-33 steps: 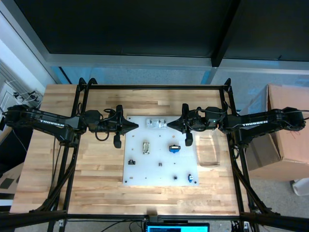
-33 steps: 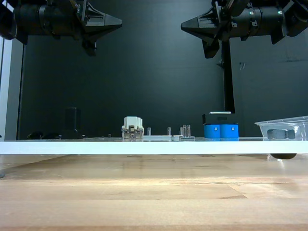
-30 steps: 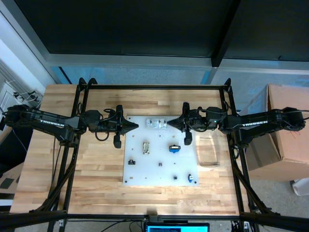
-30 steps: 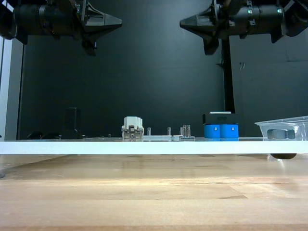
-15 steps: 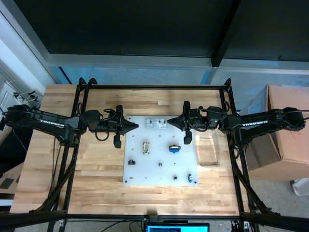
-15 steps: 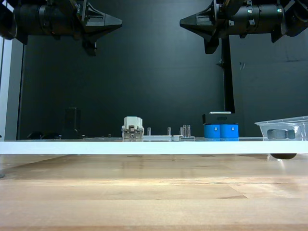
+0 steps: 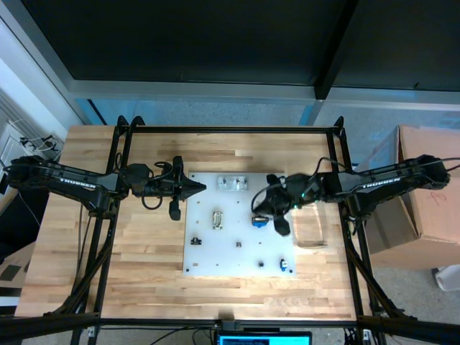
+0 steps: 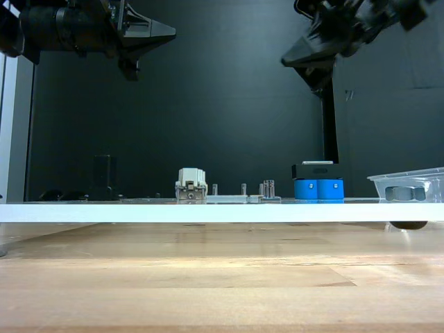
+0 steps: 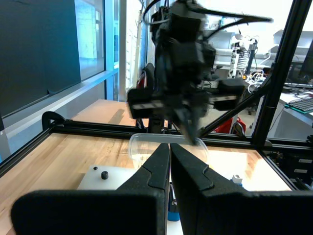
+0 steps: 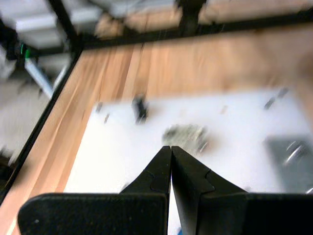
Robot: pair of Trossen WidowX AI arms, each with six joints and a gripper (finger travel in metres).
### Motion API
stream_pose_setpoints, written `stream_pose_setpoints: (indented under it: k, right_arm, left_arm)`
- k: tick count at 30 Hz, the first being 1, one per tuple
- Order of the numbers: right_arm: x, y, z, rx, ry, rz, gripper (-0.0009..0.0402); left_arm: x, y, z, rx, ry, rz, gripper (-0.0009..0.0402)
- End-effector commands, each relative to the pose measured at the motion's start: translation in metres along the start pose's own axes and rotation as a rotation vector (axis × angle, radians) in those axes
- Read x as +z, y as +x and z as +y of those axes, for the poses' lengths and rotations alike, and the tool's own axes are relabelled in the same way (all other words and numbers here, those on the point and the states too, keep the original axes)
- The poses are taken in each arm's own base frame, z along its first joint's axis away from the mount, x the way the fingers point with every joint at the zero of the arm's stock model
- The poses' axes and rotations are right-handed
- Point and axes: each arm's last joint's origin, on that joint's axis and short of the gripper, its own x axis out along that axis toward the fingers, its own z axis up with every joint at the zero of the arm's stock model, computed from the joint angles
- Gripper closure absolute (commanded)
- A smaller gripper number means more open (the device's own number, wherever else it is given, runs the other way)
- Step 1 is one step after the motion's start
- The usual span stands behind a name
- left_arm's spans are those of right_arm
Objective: Unfasten the M12 nut and place it in the container
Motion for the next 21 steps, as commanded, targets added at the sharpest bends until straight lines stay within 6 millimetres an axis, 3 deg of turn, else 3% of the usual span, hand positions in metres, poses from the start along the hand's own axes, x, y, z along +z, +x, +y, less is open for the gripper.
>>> stream_pose_setpoints:
  k: [1,9,21]
  right_arm:
    - [0.004,0.004,0.018,-0.005,0.007,0.111,0.0393]
    - [0.016,0.025,0.057,-0.037,0.092,0.354,0.0393]
    - [0.023,0.062,0.097,-0.190,0.255,0.711,0.0393]
  left_arm:
    - [0.000,0.000,0.000,0.000,0.000,0.000,0.0393]
    - [0.000,0.000,0.000,0.000,0.000,0.000,0.0393]
    - [0.000,0.000,0.000,0.000,0.000,0.000,0.0393]
